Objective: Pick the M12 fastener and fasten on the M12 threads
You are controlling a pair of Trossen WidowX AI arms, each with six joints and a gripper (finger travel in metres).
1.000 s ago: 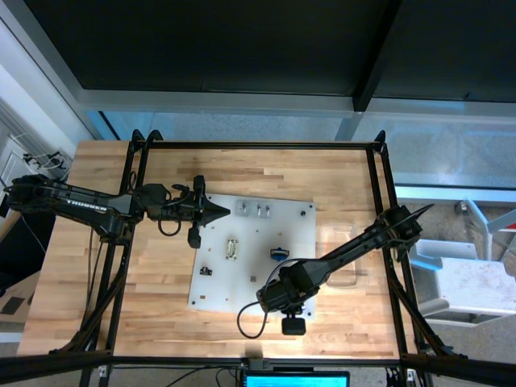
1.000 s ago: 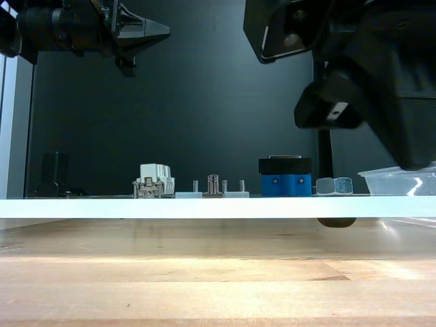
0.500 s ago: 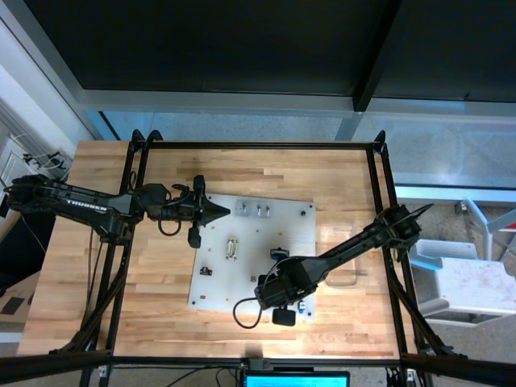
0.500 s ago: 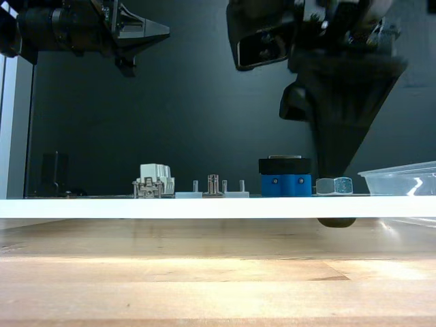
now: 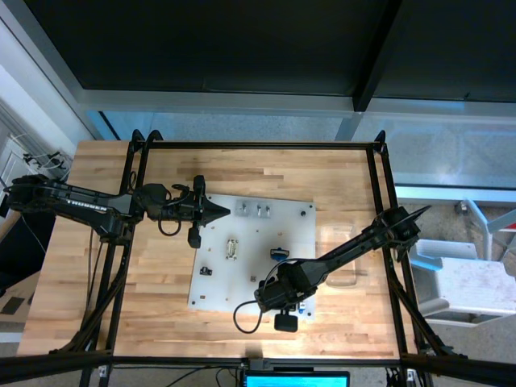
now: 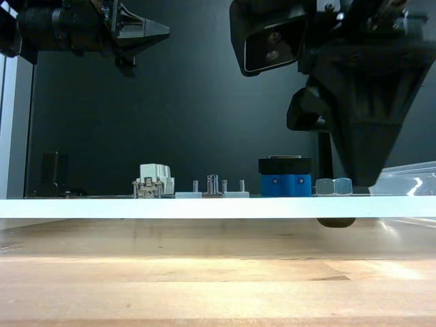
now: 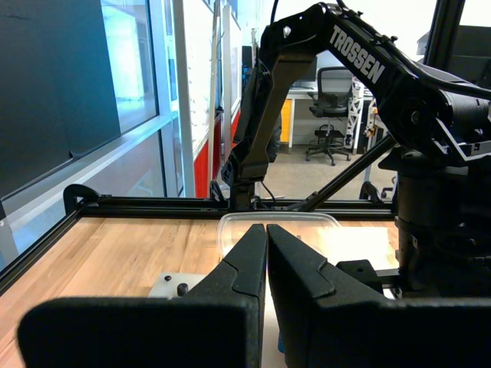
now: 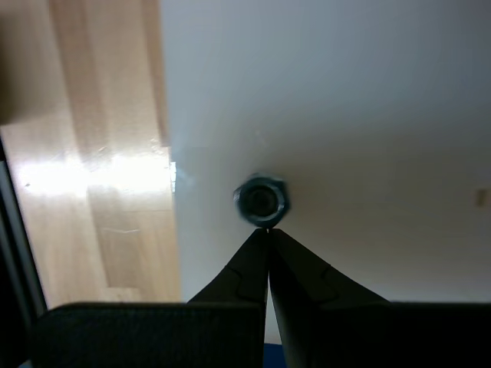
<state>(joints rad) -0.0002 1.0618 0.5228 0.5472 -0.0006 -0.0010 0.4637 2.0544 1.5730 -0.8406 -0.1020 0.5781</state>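
Right pincer (image 8: 268, 231) beside hex nut (image 8: 261, 199), left (image 7: 266, 228) aloft

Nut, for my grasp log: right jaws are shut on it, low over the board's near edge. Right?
No. The right gripper, jaws shut, is low over the board's near edge but empty: the right wrist view shows the nut clear just beyond its tips. The left gripper hangs shut by the board's far left.

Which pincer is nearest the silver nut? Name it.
The right pincer: shut, tips right beside the nut. The left pincer, also shut, hangs high over the far left of the board.
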